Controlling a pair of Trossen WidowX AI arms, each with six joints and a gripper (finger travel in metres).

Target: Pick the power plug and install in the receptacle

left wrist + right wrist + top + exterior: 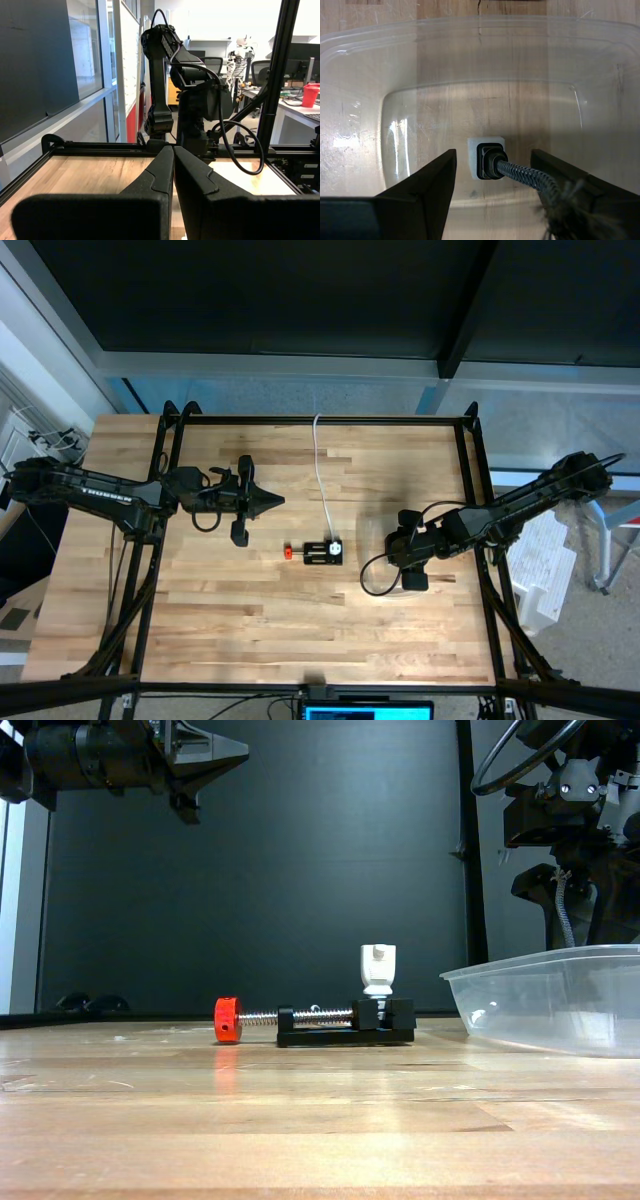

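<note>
The power plug (488, 161) is a small black body on a braided cable, sitting against a small white square piece (473, 165) on the floor of a clear plastic tray (365, 80). My right gripper (492, 152) hangs open just above it, one finger on either side, touching nothing. The white receptacle (377, 966) stands upright in a black clamp frame (345, 1023) with a red-orange knob (227, 1019), left of the tray. High over the table's left half, my left gripper (268, 502) is shut and empty, its fingertips (167, 159) pressed together.
The receptacle's white cable (320, 470) runs to the table's far edge. The clear tray (545, 995) sits right of the clamp (322, 552). A black frame rail (320, 420) borders the wooden table.
</note>
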